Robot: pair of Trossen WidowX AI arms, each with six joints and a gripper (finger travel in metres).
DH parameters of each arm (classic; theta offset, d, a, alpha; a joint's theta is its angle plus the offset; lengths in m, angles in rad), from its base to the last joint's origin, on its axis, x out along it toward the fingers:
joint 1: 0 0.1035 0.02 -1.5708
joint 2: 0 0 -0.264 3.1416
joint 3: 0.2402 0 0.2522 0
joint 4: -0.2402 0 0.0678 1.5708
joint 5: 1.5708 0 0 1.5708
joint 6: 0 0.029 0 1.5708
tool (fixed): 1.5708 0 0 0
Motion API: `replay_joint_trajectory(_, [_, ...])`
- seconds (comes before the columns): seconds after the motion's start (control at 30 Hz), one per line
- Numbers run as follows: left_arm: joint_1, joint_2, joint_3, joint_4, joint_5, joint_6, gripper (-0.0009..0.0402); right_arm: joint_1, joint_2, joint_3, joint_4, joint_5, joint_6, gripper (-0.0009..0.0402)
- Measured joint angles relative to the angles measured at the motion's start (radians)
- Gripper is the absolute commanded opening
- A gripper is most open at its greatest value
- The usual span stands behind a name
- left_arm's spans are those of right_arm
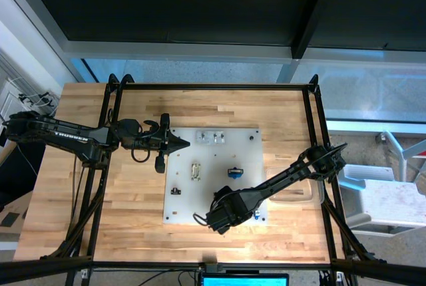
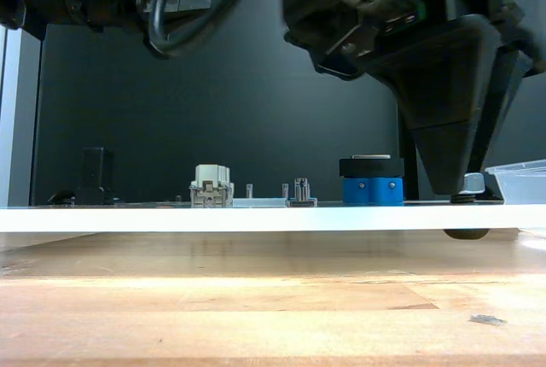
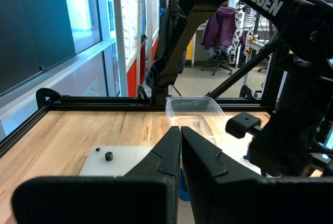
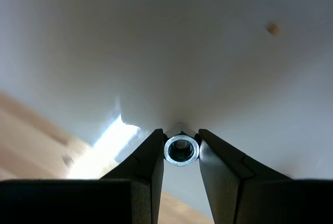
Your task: Pick the M12 fastener and fasten on the M12 threads
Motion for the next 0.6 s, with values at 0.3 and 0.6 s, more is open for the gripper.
replay_joint_trajectory(0.3, [0.0, 0.0, 0.0, 0.0, 0.0, 0.0, 0.0, 0.001, 0.0, 0.0, 0.013, 0.005, 0.344, 0.0027])
replay_joint_trajectory(0.6, [0.0, 0.0, 0.0, 0.0, 0.0, 0.0, 0.0, 0.001, 0.0, 0.0, 0.017, 0.005, 0.54, 0.0027])
